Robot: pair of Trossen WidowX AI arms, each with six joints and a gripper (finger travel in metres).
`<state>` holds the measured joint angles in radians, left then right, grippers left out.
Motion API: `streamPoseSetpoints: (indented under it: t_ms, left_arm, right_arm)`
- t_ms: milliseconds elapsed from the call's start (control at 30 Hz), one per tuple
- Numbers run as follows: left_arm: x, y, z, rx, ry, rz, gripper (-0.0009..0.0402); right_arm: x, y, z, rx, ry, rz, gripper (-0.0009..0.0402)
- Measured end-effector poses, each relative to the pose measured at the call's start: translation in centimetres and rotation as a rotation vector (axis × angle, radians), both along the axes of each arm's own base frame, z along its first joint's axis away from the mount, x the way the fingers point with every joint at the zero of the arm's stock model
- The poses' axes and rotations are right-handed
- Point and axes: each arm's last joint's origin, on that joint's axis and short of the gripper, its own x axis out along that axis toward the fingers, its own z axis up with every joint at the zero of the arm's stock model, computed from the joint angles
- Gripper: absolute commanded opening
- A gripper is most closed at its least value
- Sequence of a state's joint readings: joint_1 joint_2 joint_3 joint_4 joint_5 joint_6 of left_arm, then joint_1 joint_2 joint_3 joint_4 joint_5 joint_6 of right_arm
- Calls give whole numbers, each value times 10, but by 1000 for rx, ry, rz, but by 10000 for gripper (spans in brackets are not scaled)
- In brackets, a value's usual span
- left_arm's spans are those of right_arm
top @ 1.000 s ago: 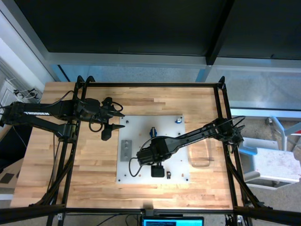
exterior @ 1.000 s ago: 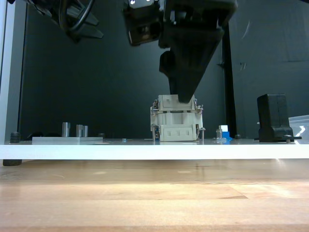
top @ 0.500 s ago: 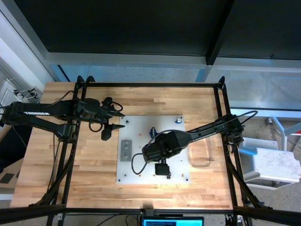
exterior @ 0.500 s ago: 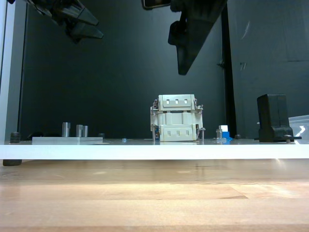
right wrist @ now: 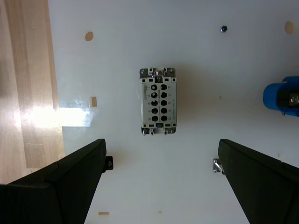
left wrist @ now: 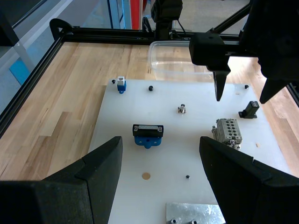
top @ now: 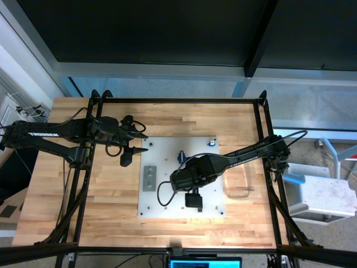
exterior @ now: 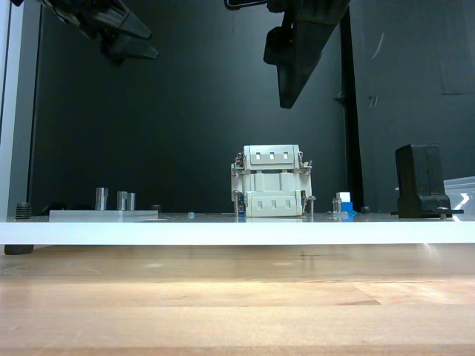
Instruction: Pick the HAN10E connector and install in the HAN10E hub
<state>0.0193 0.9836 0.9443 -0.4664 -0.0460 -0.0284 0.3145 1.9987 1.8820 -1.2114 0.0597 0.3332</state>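
Note:
The HAN10E connector point(exterior: 272, 157) sits upright on top of the HAN10E hub point(exterior: 272, 202) on the white plate point(exterior: 185, 230). From above, the connector point(right wrist: 158, 101) shows its pale face with two rows of dark holes, framed by the hub's silvery ends. My right gripper point(right wrist: 161, 142) hangs open well above it, touching nothing; in the low view the right gripper point(exterior: 297, 55) is high over the stack. In the high view the right gripper point(top: 193, 199) covers the hub. My left gripper point(top: 142, 143) stays open and empty off the plate's far-left corner. The connector point(left wrist: 227, 132) also shows in the left wrist view.
A grey metal block with holes point(top: 149, 177) lies on the plate's left side. A blue connector part point(left wrist: 147, 135) and a small blue-white part point(left wrist: 121, 84) stand on the plate. A black part point(exterior: 421, 182) is at the right. A clear plastic container point(top: 239, 184) sits right of the plate.
My right gripper has let go of the connector and risen straight up. The connector stays seated on the hub. The left arm has not moved.

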Motion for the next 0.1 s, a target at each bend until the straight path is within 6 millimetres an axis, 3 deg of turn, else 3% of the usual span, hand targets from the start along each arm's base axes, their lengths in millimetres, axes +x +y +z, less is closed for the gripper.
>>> streamPoseSetpoints:
  t_ms: [100]
  left_arm:
    - [0,0,0,0,0,1,228]
  right_arm:
    - [-1,0,0,-2,11,-6,339]
